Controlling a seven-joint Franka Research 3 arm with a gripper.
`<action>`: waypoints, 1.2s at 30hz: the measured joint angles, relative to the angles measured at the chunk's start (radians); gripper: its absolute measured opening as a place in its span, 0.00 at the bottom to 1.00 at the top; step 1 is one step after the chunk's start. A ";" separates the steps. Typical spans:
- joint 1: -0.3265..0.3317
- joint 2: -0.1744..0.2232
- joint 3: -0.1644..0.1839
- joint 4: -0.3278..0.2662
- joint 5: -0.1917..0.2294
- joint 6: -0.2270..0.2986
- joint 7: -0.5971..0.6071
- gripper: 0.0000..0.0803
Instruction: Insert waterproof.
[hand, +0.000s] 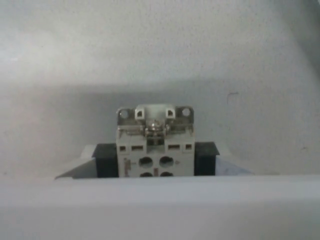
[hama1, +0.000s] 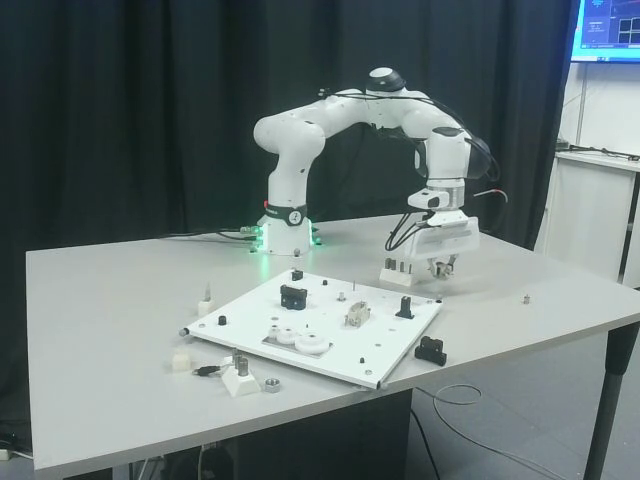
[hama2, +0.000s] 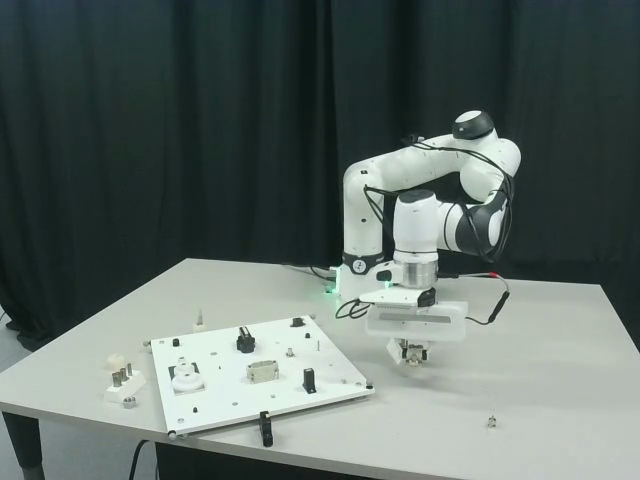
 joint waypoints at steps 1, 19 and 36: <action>0.000 0.000 0.000 0.001 0.000 0.000 0.002 0.39; 0.000 0.000 -0.031 0.023 -0.039 -0.008 0.109 0.39; -0.072 0.000 -0.099 0.058 -0.185 0.055 0.422 0.39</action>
